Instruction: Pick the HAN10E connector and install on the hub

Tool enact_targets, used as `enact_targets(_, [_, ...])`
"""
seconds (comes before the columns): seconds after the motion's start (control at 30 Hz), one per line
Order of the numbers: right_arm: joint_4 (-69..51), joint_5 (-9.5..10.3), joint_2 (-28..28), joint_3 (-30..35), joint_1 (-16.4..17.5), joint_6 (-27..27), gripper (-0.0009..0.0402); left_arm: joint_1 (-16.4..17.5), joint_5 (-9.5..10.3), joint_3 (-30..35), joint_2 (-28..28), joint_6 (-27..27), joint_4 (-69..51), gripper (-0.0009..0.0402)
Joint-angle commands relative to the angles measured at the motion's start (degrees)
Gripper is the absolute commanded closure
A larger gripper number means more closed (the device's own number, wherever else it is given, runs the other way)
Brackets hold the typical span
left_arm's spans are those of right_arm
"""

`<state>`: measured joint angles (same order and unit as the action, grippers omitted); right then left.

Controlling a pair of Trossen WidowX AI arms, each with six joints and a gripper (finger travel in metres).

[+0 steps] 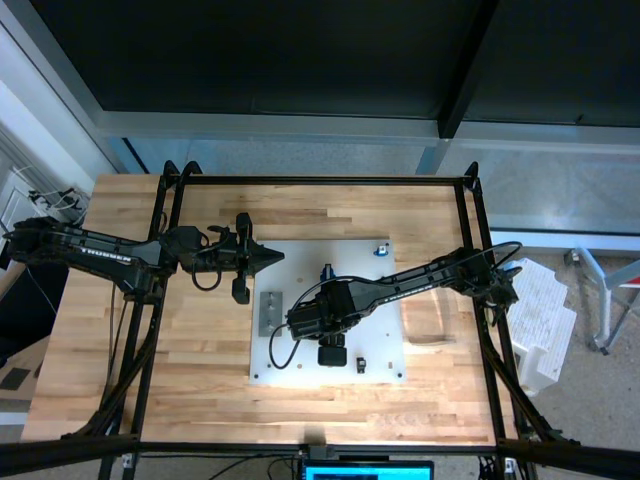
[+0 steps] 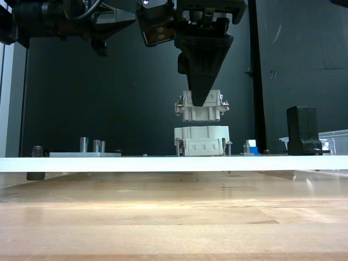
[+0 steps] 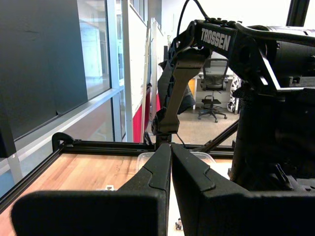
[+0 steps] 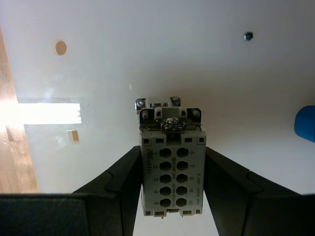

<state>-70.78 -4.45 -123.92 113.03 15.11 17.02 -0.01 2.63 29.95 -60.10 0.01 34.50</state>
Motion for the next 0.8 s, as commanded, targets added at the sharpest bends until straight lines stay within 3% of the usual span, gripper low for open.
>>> enact_targets(0.03, [0.39,0.07,0.00,-0.46,0.11,0.00,0.0380,0.02,-0.02,0.00,-0.02,0.00,0.02,0.0393])
enact_targets(0.8, [2.29,0.17,0.00,-2.45,0.31,0.02,0.0380,0.00,0.00,0.00,0.00,0.00,0.02,0.0393])
